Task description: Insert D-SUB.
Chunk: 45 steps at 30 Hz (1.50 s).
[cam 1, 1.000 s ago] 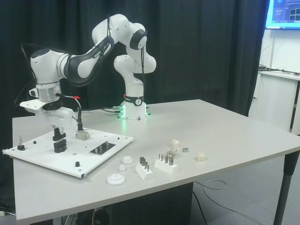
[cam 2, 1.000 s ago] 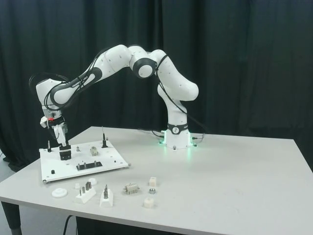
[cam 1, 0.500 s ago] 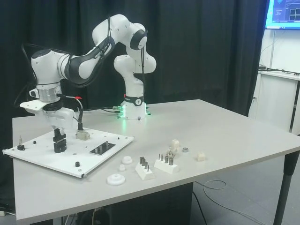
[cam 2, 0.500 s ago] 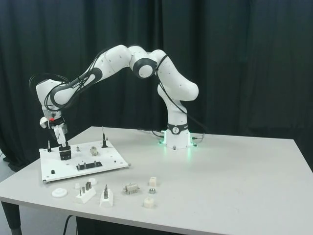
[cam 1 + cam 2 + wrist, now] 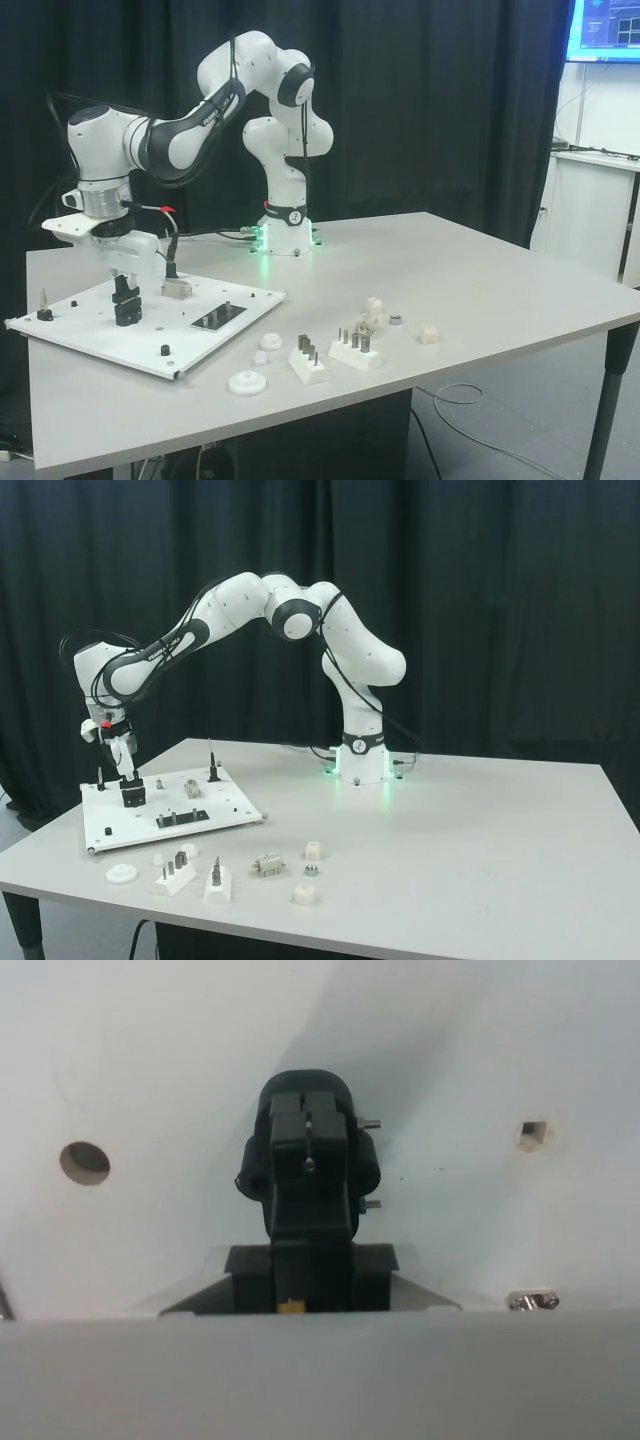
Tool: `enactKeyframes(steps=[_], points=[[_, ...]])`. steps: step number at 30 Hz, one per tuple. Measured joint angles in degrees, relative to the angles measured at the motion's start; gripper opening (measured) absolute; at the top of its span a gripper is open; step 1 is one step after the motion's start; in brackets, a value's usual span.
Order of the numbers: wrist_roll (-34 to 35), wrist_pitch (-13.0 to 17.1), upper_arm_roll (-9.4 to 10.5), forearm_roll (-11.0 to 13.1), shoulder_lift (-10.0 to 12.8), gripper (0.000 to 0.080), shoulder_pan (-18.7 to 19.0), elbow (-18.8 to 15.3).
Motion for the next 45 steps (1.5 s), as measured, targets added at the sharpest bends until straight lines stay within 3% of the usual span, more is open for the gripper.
enactKeyframes(steps=[45], points=[[-2.45, 0.01, -0.01, -0.06, 0.02, 0.0154, 0.17, 0.00]])
